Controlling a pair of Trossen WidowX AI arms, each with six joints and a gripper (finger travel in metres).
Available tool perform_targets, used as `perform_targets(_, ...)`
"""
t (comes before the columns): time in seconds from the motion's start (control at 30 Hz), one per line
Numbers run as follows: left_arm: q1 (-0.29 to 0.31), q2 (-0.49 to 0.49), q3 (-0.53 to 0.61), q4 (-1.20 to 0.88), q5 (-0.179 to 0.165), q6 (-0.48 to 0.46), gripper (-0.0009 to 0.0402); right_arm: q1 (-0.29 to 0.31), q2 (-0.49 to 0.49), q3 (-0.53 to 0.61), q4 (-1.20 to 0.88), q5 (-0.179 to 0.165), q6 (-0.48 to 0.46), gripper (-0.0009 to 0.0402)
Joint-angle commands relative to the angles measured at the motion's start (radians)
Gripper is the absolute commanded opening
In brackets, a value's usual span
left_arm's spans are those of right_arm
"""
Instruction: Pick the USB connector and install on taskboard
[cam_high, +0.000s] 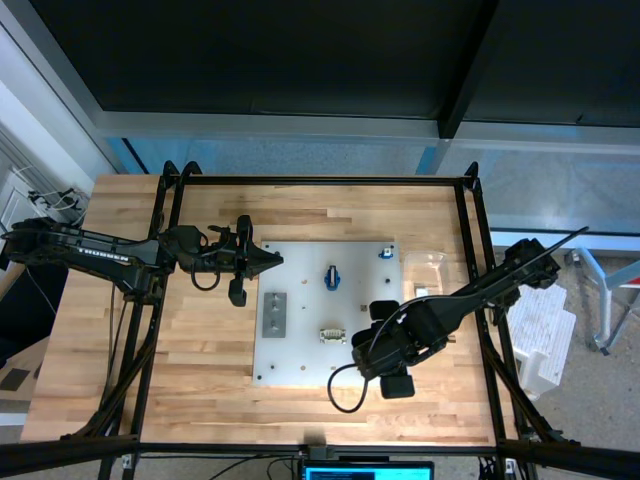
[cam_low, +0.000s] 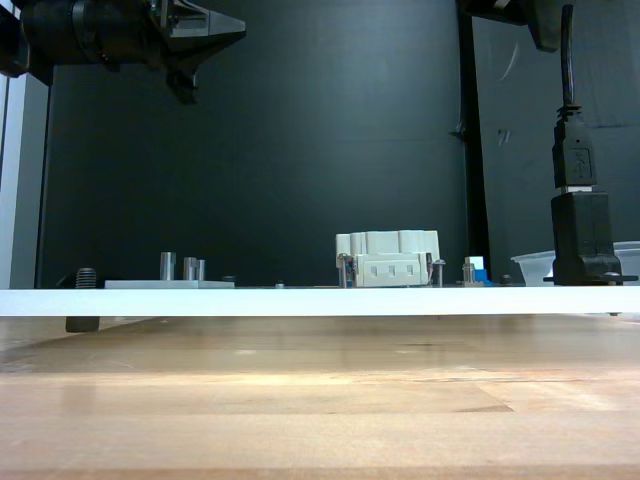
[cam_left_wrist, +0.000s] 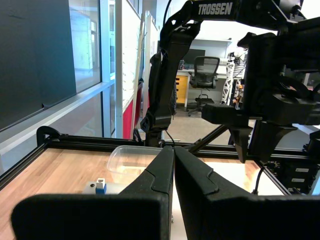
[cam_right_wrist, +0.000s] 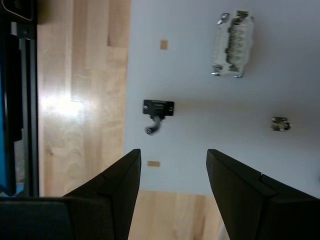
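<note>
The taskboard (cam_high: 300, 350) is a white square plate in the middle of the table. The USB connector (cam_right_wrist: 158, 108) is a tiny black plug that stands on the board near its front edge, with a short cable stub. It also shows as USB connector (cam_high: 333, 372) and, upright with a cable rising from it, USB connector (cam_low: 583, 235). My right gripper (cam_right_wrist: 172, 155) hangs open above that spot with nothing between its fingers; from above it is right gripper (cam_high: 364, 350). My left gripper (cam_high: 268, 261) is shut and empty, raised over the board's left edge.
On the board are a blue knob (cam_high: 331, 277), a grey block (cam_high: 274, 312) and a cream connector (cam_high: 333, 335). A clear plastic tray (cam_high: 425, 270) sits off the board's right back corner. A black frame (cam_high: 320, 181) rings the table.
</note>
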Motion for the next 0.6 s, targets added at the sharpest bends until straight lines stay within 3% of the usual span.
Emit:
perform_targets(0.03, 0.000, 0.000, 0.000, 0.000, 0.000, 0.000, 0.0000, -0.012, -0.034, -0.038, 0.030, 0.003, -0.018, 0.0180)
perform_targets(0.13, 0.000, 0.000, 0.000, 0.000, 0.000, 0.000, 0.0000, -0.034, -0.074, -0.082, 0.065, 0.004, -0.016, 0.0180)
perform_targets(0.27, 0.000, 0.000, 0.000, 0.000, 0.000, 0.000, 0.0000, -0.074, -0.134, -0.142, 0.115, 0.043, -0.025, 0.0161)
perform_targets(0.6, 0.000, 0.000, 0.000, 0.000, 0.000, 0.000, 0.0000, -0.227, -0.252, -0.243, 0.247, 0.048, -0.143, 0.0049)
